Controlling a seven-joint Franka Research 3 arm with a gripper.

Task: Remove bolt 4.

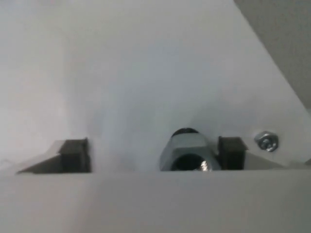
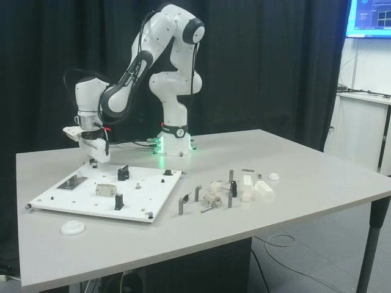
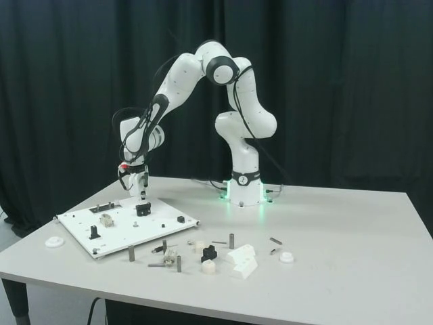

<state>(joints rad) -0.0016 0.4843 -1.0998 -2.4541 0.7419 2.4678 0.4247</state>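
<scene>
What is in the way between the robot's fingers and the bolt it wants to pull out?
Nothing visible. In the wrist view the bolt already sits between the gripper fingers, close to one finger, over the white board. Whether they touch it cannot be told.

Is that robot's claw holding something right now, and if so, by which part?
It can't be told. The gripper is low over the white board, with a bolt beside one finger, but no grip on it shows.
</scene>
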